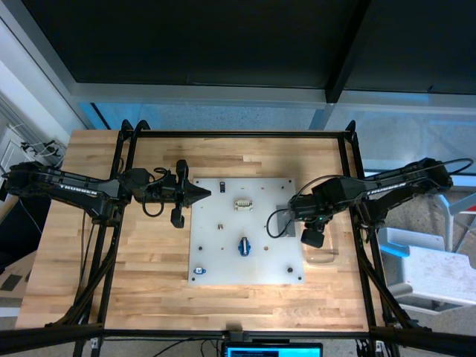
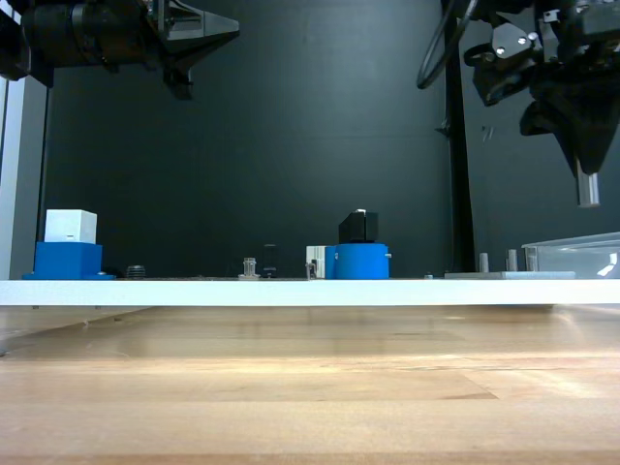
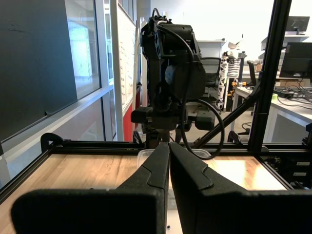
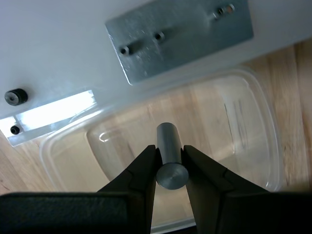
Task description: Pick the 16mm cylinder and place it in the taskboard
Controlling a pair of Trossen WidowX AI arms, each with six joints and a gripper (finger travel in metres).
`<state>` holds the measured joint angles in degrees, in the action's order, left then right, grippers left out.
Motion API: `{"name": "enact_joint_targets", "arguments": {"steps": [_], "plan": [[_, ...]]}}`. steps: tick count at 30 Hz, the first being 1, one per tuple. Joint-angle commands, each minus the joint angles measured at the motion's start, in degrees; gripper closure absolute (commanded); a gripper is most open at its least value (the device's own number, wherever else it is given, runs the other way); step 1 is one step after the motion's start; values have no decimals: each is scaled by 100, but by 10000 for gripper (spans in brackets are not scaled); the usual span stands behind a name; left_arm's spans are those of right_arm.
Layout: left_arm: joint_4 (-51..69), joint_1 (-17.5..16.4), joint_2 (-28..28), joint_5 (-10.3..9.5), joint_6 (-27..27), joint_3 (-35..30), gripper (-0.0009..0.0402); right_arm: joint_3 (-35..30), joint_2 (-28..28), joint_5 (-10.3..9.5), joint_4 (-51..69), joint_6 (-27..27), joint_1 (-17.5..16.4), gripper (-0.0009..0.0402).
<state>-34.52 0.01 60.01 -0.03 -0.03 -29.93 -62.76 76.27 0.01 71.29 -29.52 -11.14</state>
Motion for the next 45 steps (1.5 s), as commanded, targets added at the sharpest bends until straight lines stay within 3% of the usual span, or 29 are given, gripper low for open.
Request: {"name": "enact_joint_targets", "arguments": {"steps": [1,26,45], "plan": [[0,0,0,2,0,-2,393,-210,240,33,-4,28,-72,370],[0,-2,0,2,0,-2,393,-1550,2000,42,-520,195,-367,370],[0,-2,0,2,0,-2,393,-2280,2848,39,-651,195,-446,370]]}}
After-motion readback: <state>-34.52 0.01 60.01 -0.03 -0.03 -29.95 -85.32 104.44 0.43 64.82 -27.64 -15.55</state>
